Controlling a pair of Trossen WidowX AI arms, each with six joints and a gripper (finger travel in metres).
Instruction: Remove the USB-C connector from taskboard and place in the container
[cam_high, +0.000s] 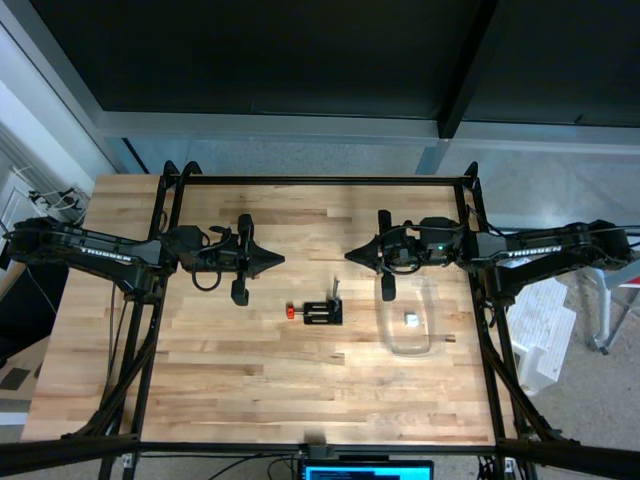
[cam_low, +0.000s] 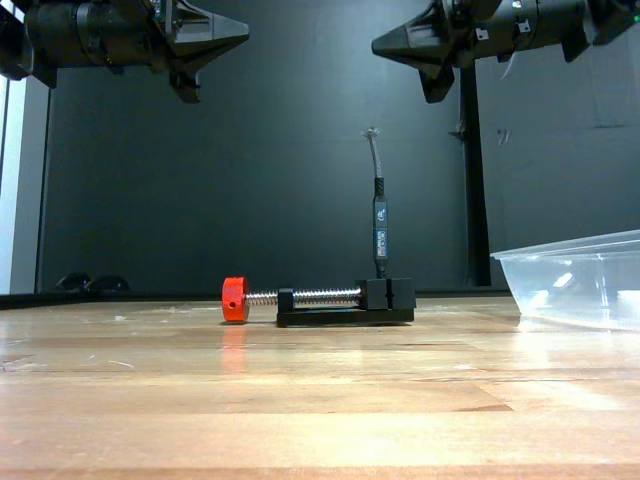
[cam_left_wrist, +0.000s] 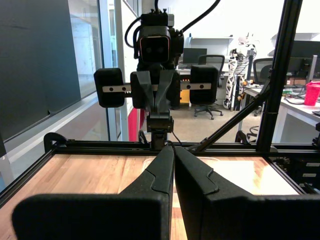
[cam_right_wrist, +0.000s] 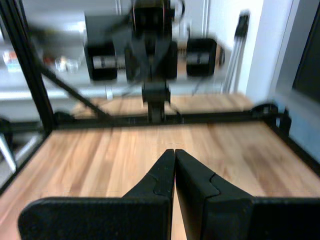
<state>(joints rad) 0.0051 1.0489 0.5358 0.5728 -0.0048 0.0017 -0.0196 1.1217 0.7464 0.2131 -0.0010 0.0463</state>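
The taskboard (cam_high: 322, 312) (cam_low: 345, 303) is a small black block with a red-orange knob (cam_low: 234, 299), lying mid-table. A thin dark upright pin (cam_low: 380, 228) with a pale wire tip rises from its far end. The USB-C connector itself is hidden from me. To the block's right lies the clear container (cam_high: 410, 325) (cam_low: 580, 278), holding a small pale square piece (cam_high: 411, 319). My left gripper (cam_high: 281, 260) (cam_low: 245, 38) (cam_left_wrist: 174, 152) hovers high, behind and left of the block, shut and empty. My right gripper (cam_high: 349, 256) (cam_low: 376, 45) (cam_right_wrist: 174, 152) faces it, also shut and empty, above the container's far end.
A black metal frame (cam_high: 320, 181) borders the wooden table (cam_high: 230, 390). Both arms are level, pointing inward at each other with a gap between their tips. A laptop edge (cam_high: 365, 468) shows at the near side.
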